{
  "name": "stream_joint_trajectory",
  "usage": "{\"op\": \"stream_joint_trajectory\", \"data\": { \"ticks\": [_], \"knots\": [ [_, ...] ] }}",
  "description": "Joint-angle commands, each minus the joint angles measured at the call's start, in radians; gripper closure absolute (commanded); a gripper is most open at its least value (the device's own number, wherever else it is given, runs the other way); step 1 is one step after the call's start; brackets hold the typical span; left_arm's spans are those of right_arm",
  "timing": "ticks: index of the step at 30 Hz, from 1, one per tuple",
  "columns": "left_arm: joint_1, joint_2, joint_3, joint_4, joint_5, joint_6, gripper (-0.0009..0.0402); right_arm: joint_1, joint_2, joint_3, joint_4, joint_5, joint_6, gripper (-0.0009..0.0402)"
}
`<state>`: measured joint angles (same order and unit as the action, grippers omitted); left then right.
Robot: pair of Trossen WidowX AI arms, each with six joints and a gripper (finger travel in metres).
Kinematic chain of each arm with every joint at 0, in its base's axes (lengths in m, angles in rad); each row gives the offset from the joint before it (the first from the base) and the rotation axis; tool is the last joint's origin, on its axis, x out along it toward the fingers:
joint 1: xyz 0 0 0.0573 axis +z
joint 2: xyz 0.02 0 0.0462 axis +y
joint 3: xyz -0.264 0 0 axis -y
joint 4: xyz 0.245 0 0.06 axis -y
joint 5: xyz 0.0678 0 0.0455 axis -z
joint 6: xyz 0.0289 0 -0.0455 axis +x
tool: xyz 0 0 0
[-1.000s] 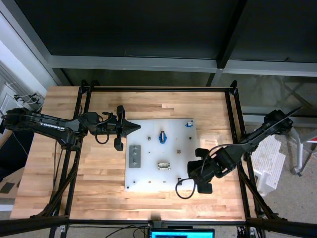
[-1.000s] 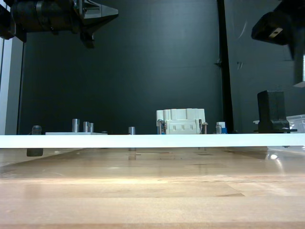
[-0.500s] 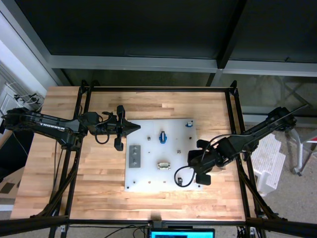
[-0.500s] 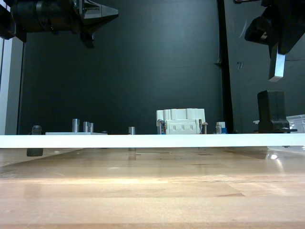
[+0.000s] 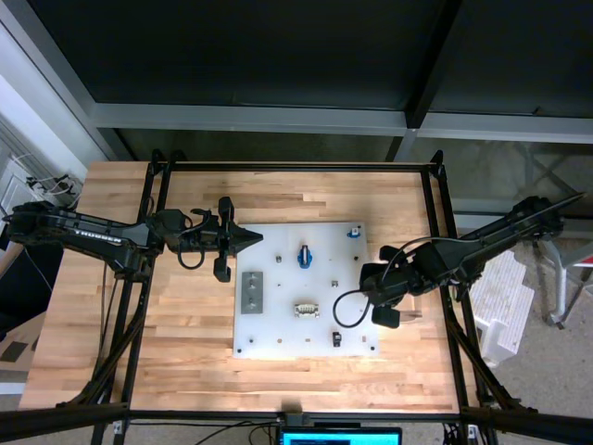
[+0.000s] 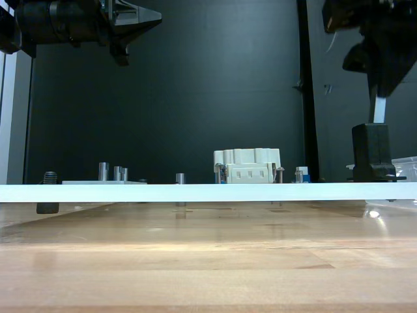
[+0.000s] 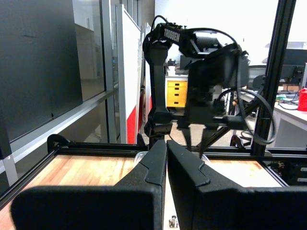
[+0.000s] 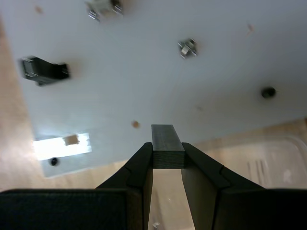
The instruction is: Remove the 16mm bar from the taskboard and place in the container
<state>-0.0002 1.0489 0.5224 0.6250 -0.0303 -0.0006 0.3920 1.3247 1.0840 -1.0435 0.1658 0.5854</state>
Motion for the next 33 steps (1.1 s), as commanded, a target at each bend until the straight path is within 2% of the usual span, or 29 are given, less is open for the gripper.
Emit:
{"op": "stream_joint_trajectory", "data": {
  "ticks": [1, 5, 8, 11, 15, 33],
  "knots": [
    [0.0, 0.0, 0.0, 0.0, 0.0, 0.0, 0.0393, -0.027, -0.035, -0.048, -0.004, -0.001, 0.0, 0.0393],
    [0.0, 0.0, 0.0, 0.0, 0.0, 0.0, 0.0393, -0.045, -0.075, -0.106, -0.011, -0.002, 0.002, 0.0393],
    [0.0, 0.0, 0.0, 0.0, 0.0, 0.0, 0.0393, -0.045, -0.101, -0.149, -0.011, -0.016, 0.014, 0.0393],
    [0.0, 0.0, 0.0, 0.0, 0.0, 0.0, 0.0393, -0.046, -0.124, -0.193, -0.01, -0.056, 0.022, 0.0393],
    [0.0, 0.0, 0.0, 0.0, 0.0, 0.0, 0.0393, -0.046, -0.145, -0.246, -0.011, -0.087, 0.029, 0.0393],
    [0.0, 0.0, 0.0, 0.0, 0.0, 0.0, 0.0393, -0.045, -0.145, -0.403, 0.08, -0.089, 0.035, 0.0393]
  ]
}}
